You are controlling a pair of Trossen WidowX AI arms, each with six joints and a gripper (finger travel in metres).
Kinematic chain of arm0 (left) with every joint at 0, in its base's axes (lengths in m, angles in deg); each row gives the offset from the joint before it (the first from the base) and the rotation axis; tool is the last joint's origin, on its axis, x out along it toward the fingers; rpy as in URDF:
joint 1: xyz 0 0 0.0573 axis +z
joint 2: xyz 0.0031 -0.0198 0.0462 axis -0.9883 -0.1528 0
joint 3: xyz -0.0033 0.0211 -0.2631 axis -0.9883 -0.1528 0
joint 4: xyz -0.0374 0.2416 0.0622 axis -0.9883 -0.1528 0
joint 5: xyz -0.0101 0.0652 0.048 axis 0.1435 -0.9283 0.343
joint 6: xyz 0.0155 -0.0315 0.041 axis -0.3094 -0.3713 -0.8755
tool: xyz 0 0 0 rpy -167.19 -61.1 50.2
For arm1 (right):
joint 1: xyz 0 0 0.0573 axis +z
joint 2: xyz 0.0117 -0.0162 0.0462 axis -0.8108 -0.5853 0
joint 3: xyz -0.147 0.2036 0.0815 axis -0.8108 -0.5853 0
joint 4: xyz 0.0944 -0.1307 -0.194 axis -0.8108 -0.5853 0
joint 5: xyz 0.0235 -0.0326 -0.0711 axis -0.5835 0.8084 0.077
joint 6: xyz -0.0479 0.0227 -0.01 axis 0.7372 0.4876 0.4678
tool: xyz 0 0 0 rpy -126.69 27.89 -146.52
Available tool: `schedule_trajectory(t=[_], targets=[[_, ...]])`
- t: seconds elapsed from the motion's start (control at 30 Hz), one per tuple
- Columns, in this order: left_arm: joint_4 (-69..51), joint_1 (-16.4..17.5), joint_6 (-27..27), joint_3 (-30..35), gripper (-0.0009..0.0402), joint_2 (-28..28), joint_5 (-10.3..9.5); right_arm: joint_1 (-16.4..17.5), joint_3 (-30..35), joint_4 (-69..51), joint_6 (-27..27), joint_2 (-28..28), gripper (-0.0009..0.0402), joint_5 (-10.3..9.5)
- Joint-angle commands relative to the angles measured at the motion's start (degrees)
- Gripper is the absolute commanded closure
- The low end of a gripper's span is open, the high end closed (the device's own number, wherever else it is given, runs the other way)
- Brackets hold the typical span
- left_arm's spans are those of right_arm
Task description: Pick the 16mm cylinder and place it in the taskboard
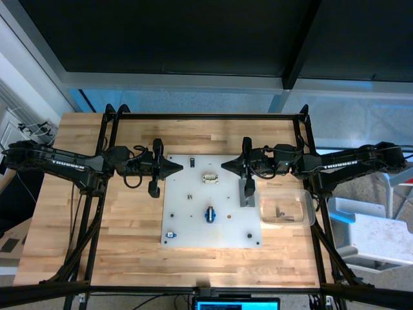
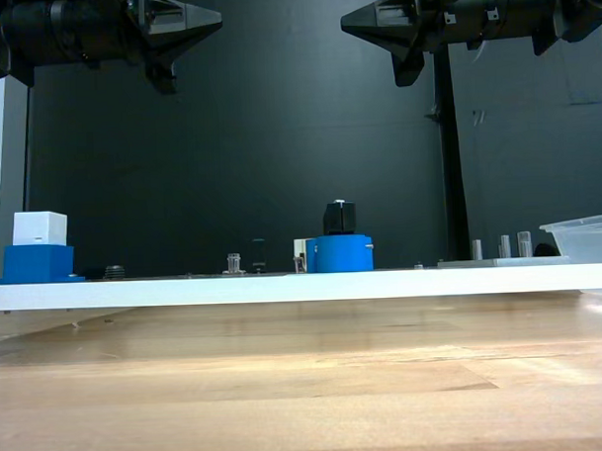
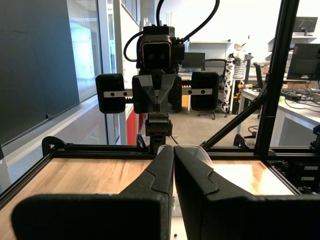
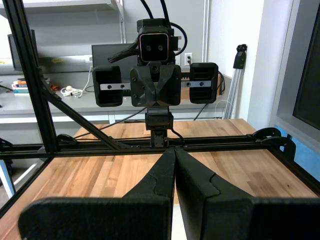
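Neither arm has begun the pick. The left hand [image 1: 175, 166] hangs high over the left edge of the board [image 1: 193, 227], and the right hand [image 1: 227, 166] hangs at the same height over the board's right half. They point at each other, tip to tip but apart. In the wrist views each hand's fingers are pressed together with no gap, and neither holds anything.

The cylinder [image 1: 281, 212] appears to be one of the few small grey pieces lying loose in the clear bin [image 1: 308, 218]. The bin sits on the desk [image 1: 97, 245] just beside the board's right edge. The pieces are too small to tell which of them is the cylinder. On the board are a blue plug [image 1: 210, 214] near the middle and a grey block [image 1: 246, 194] toward the right. From table height a few pegs show standing in the block's region.

The step in hand is the approach. The right hand is much nearer the bin and looks like the one to go. It would have to swing outward over the bin, tip down and part its fingers. Then it would come down between the bin walls on a piece far smaller than its fingers. The low wall and the neighbouring pieces leave little room, so the closing will need to be centred. Which hole in the board takes the cylinder cannot be told.
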Motion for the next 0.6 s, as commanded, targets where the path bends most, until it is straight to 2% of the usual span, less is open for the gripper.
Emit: schedule_trajectory(t=[0.03,0.5,0.6], targets=[[0.0,0.02,-0.02,0.0,0.0393,-0.02,0.02,0.04,0.0,0.04,-0.04,0.0,0.0393,0.0],[0.0,0.0,0.0,0.0,0.0393,-0.02,0.02,0.02,0.0,0.04,-0.11,0.0,0.0393,0.02],[0.0,0.02,-0.02,0.0,0.0393,-0.02,0.02,0.04,0.11,-0.02,-1.6,0.0,0.0393,-0.02]])
